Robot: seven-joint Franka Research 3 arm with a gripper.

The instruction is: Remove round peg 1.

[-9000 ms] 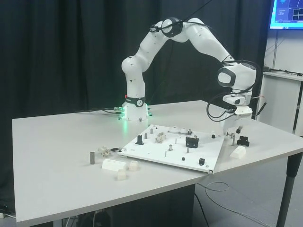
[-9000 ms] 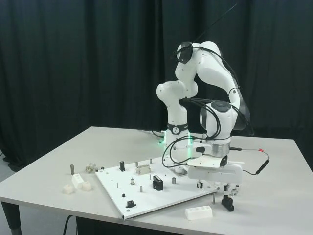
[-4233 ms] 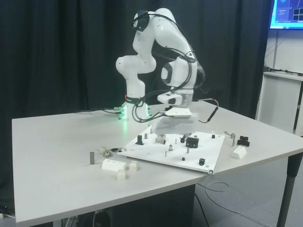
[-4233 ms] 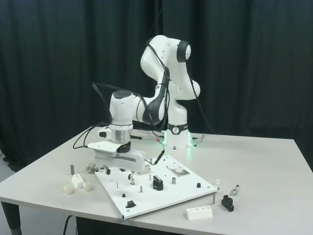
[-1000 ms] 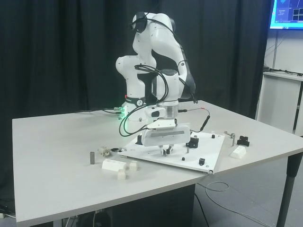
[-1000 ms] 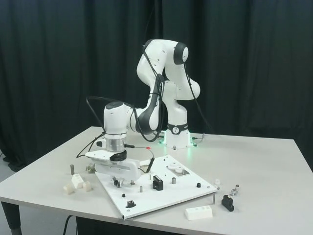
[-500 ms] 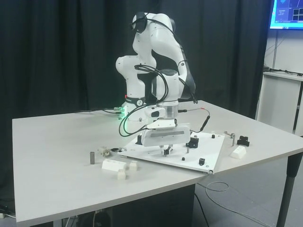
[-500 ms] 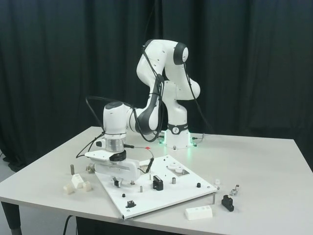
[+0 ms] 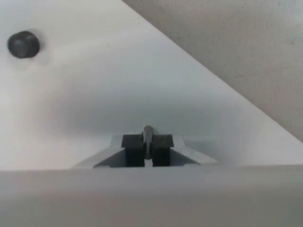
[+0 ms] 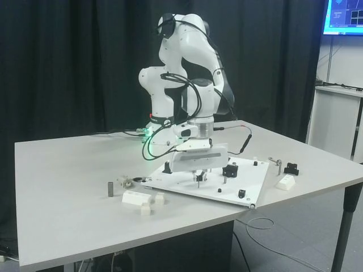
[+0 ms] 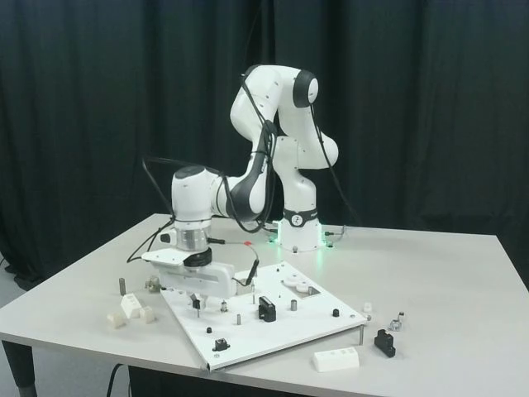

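Since half a second ago the arm's wrist has risen a little above the white board point(image 10: 249, 175), and the pincer point(image 10: 197, 177) has come up with it; nine seconds ago it was off at the far end of the tabletop point(image 10: 68, 187), beyond the board's other edge.

Between the pincer's two black fingertips point(image 9: 133, 144) stands the thin grey peg point(image 9: 147, 137), seen end-on from the wrist, so its long axis runs straight along the pincer's own reach, up and down, square to the board. The fingertips are drawn nearly together, one on each side of the peg, with only its width between them: the pincer has the peg in its grip. From the second room view the peg point(image 11: 197, 309) hangs directly under the pincer point(image 11: 196, 305), its lower end close over the board (whether it has cleared its hole or still sits partly in it I cannot tell).

My judgement is that the coming move turns on that alignment: the peg lies dead below the pincer and in line with it, so a straight pull upward, without tilt, should free it. Another dark peg point(image 9: 23, 44) stands well apart from the pincer on the board.
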